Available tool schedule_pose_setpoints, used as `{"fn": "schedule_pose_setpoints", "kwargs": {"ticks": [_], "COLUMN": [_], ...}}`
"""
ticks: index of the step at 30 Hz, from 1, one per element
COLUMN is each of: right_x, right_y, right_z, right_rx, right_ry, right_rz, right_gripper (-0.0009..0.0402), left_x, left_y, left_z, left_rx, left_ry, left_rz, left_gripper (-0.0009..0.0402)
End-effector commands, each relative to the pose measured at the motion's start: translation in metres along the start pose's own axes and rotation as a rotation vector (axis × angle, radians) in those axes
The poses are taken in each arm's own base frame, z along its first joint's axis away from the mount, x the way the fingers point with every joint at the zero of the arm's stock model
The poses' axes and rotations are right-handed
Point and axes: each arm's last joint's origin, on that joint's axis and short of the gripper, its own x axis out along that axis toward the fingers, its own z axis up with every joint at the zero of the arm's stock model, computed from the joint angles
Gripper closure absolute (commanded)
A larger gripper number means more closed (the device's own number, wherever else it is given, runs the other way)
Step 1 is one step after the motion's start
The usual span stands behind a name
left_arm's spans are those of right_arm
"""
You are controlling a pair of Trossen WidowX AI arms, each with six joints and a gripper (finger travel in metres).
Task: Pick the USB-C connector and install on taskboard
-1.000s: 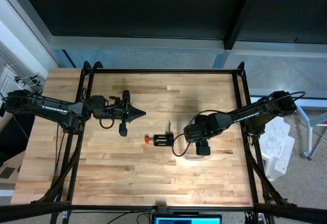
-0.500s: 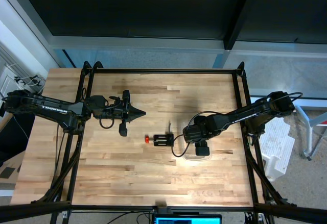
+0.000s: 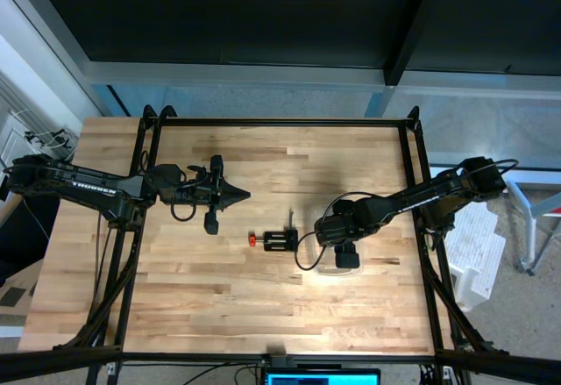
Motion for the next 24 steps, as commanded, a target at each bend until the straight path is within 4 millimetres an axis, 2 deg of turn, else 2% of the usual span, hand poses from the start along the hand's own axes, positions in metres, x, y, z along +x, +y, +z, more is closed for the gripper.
{"fn": "schedule_pose_setpoints", "kwargs": {"ticks": [1,24], "right_x": [0.0,0.0006], "right_y": [0.0006,0.0008], "right_z": [0.0001,-0.0006], "right_rx": [0.0,0.0], "right_ry": [-0.001,-0.004], "right_rz": [0.002,0.01], "right_gripper": [0.0236,0.0347], "left_x": [0.0,0.0], "left_y": [0.0,0.0], "left_z": [0.0002,0.0002], "left_rx": [0.0,0.0], "left_ry": [-0.001,-0.001], "left_rz": [0.0,0.0], "left_gripper": [0.0393,0.0393]}}
